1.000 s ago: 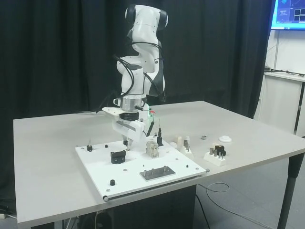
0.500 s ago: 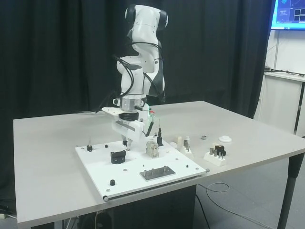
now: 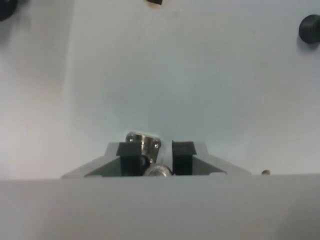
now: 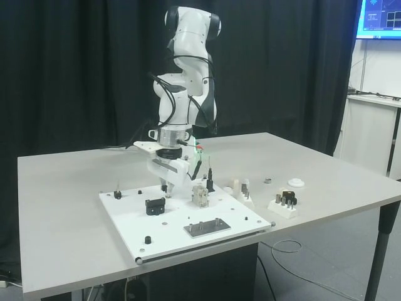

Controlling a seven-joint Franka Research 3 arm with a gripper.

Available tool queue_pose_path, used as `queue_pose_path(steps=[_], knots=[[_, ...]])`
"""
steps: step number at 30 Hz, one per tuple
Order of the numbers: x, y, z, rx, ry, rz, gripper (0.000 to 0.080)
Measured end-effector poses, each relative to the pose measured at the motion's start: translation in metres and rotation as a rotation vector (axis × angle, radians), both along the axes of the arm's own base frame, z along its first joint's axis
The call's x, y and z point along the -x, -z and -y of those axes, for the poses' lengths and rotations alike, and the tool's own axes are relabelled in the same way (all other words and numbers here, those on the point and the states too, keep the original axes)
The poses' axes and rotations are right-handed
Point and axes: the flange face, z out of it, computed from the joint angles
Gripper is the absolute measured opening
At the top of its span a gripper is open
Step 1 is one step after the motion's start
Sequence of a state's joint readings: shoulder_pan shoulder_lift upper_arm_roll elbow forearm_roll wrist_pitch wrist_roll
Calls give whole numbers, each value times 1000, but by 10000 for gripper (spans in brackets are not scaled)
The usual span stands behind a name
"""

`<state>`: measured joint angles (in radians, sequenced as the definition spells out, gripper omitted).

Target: Insert BNC.

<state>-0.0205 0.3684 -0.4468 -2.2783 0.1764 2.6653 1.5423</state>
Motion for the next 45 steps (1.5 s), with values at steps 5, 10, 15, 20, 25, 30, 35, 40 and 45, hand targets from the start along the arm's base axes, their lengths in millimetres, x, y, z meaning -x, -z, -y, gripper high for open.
queue_pose_path(steps=[5, 10, 15, 20, 25, 30, 35, 40, 45], knots=[[-1, 0, -1, -2, 0, 0, 126], [-1, 0, -1, -6, 0, 3, 126], [-1, 0, -1, -6, -3, 3, 126], [-1, 0, -1, -6, -3, 3, 126], [-1, 0, -1, -7, -3, 3, 126], [-1, 0, -1, -8, -1, 3, 126], [-1, 0, -1, -9, 0, 3, 126], [-1, 0, -1, -10, 0, 2, 126], [-2, 0, -1, -10, 0, 2, 126]])
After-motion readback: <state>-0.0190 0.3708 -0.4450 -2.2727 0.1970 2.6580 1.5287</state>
